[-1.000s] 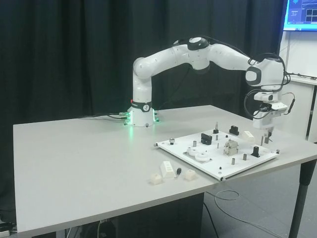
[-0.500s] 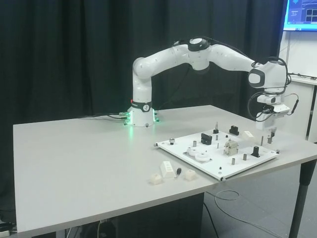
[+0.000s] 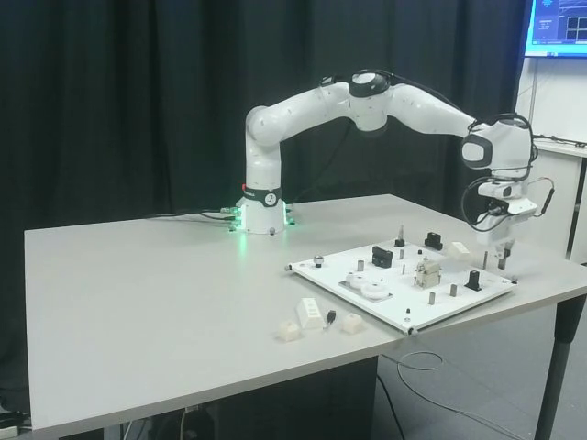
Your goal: Place square peg 4.
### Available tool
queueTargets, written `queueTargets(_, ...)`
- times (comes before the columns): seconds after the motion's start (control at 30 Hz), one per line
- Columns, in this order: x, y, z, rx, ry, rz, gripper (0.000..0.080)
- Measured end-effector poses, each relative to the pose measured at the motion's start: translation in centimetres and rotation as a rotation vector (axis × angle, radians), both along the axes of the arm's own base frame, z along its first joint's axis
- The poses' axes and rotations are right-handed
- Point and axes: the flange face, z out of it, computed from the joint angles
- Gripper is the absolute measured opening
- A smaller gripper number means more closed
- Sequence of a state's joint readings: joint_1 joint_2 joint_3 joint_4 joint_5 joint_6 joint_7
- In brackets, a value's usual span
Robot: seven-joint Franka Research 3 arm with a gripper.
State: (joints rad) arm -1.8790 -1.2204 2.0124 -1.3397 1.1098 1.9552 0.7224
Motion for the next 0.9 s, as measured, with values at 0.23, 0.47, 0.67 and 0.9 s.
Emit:
queueTargets(0.23,-0.3,0.5,-0.8,0.003,-0.008,-0.004,0.0097)
queueTargets(0.47,-0.5,0.9,-1.4,0.001,-0.014,-0.011,0.0097)
queueTargets(0.67,-0.5,1.0,-1.4,0.0,-0.014,-0.018,0.0097)
queueTargets(0.9,-0.5,1.1,-1.0,0.003,-0.018,-0.027,0.0568)
